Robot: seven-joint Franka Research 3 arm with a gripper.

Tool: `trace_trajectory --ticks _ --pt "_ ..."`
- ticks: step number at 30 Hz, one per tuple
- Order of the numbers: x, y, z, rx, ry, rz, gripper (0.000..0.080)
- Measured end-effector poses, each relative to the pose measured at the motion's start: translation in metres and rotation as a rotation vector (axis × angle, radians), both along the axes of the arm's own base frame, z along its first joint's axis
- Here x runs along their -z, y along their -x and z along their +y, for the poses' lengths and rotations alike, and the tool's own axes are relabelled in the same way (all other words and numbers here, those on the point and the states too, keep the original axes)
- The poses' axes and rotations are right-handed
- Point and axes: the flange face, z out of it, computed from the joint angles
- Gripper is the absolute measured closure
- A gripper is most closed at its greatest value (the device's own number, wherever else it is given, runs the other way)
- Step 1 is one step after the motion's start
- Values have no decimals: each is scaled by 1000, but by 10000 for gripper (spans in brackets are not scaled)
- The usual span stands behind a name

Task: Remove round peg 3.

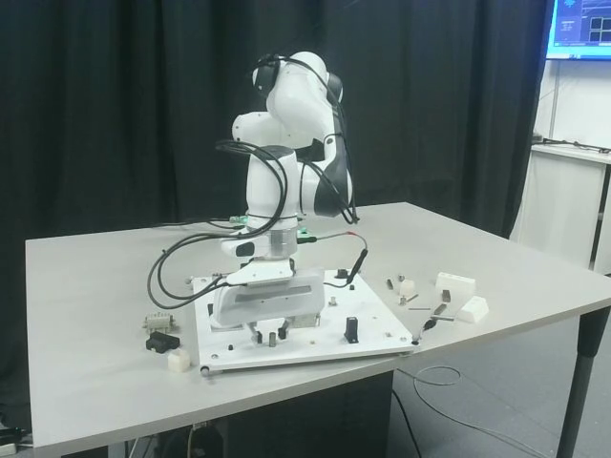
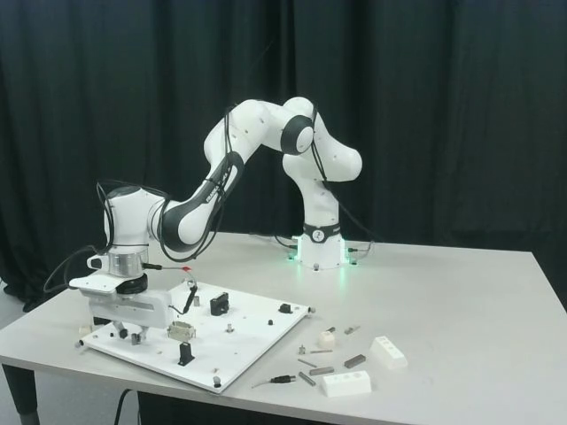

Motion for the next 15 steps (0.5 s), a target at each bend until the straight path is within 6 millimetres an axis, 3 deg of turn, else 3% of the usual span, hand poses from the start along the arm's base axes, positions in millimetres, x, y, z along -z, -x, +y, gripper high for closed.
trace_trajectory --ticks 2,3,11,12,15 --pt "0 0 1 1 -3 -2 290" --pt "0 -1 1 2 -5 -3 460" --pt "0 -2 2 7 -14 -9 460" --pt "0 -2 2 7 -14 -9 695" --pt "0 -2 3 6 -14 -9 695"
